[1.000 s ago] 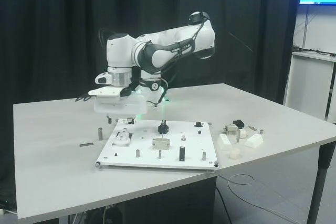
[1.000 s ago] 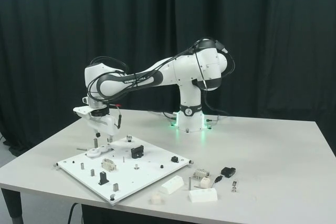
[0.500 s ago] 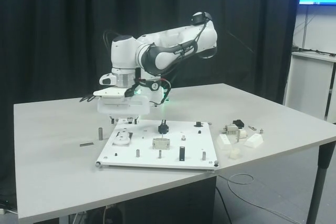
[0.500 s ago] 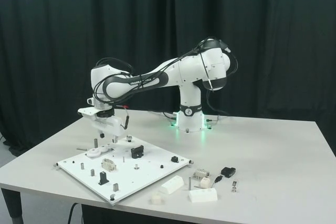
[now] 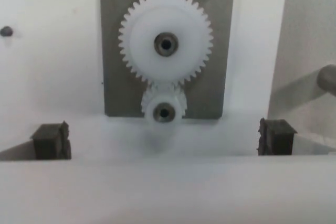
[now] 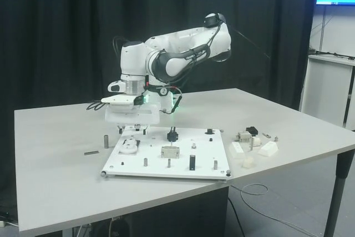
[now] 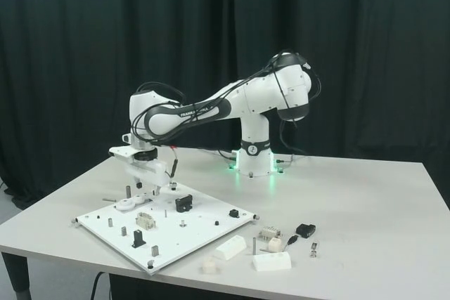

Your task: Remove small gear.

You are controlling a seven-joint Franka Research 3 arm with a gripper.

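gripper (image 5: 163, 141) hovers over the white board (image 6: 183, 159), fingertips (image 5: 51, 141) spread wide, nothing held; small gear (image 5: 164, 111) sits on its peg on the grey plate (image 5: 114, 77), teeth meshed with the bigger gear (image 5: 166, 44); i'd call this the approach step, grasp not yet made; next i'd centre, go straight down, pinch the gear, lift off the peg.

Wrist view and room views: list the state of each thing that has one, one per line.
small gear: seated on its shaft, meshed with the gear above.
medium gear: seated on its shaft.
gripper: open, fingertips either side of the small gear, not touching it.
white board: flat on the grey table.
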